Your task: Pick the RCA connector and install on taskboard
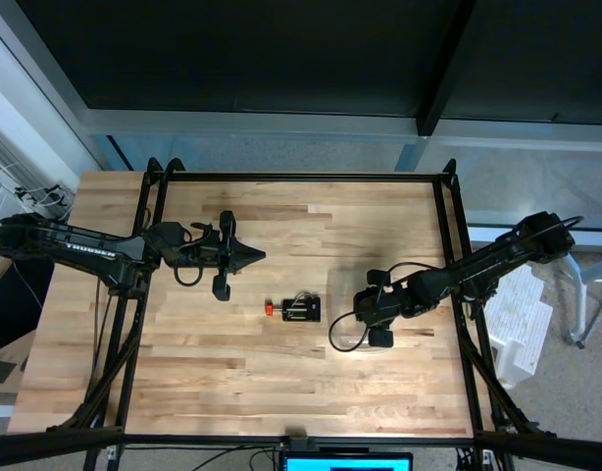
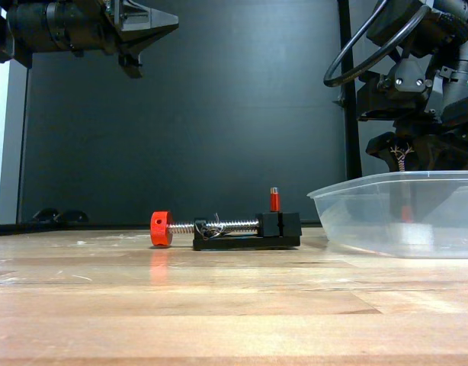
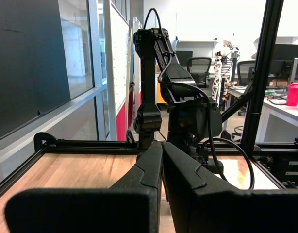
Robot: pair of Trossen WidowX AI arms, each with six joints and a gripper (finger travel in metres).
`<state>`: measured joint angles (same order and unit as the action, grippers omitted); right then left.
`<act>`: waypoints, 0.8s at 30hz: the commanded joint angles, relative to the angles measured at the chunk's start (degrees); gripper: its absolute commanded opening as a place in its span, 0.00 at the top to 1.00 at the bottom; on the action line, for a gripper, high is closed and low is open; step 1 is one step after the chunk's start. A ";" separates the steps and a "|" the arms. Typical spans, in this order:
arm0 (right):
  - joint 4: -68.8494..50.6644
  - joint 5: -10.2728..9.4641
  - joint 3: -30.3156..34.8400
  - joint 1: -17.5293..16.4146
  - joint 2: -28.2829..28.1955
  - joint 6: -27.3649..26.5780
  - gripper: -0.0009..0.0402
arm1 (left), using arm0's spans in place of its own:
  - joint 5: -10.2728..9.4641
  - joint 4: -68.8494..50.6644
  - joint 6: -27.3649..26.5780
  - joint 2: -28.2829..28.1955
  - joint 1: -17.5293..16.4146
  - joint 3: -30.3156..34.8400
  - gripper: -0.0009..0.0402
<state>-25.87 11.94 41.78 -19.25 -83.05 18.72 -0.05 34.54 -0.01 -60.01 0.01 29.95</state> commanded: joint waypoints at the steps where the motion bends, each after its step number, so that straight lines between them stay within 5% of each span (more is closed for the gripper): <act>1: -0.04 0.04 0.02 -0.02 0.00 0.00 0.71 | 0.02 0.00 0.02 0.00 0.00 0.00 0.98; 13: -0.09 0.04 0.02 -0.02 0.00 0.00 0.90 | 0.02 0.00 0.00 0.00 0.00 0.00 0.98; 24: -0.13 0.00 0.04 -0.02 0.09 -0.13 0.96 | 0.02 0.00 0.02 0.00 -0.02 0.00 0.98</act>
